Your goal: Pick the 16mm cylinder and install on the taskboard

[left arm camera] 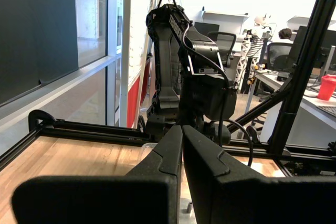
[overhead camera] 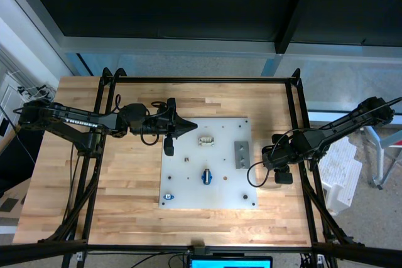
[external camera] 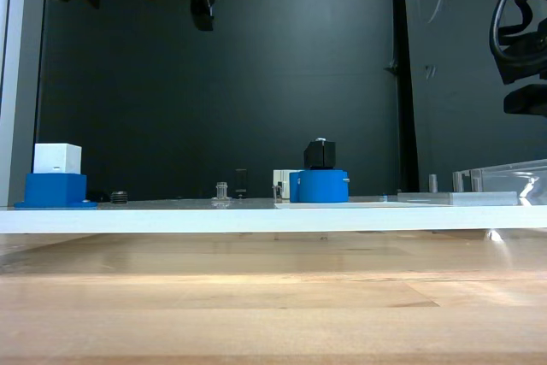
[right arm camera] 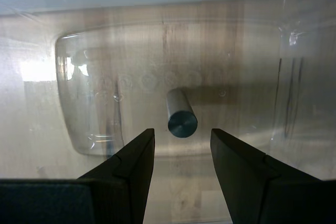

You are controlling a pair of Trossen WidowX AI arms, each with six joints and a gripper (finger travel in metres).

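The 16mm cylinder, a short grey metal peg, lies on its side in a clear plastic tray. My right gripper hovers just above it, open, with one finger on each side of the peg and not touching it. In the high view this gripper hangs just past the right edge of the white taskboard, and the peg is hidden there. My left gripper is held high over the board's far left corner, shut on nothing, its fingers pressed together.
On the board stand a grey metal block, a blue fitting, a cream connector and a small blue-and-white block. A black frame rings the wooden table. The tray's clear walls enclose the peg.
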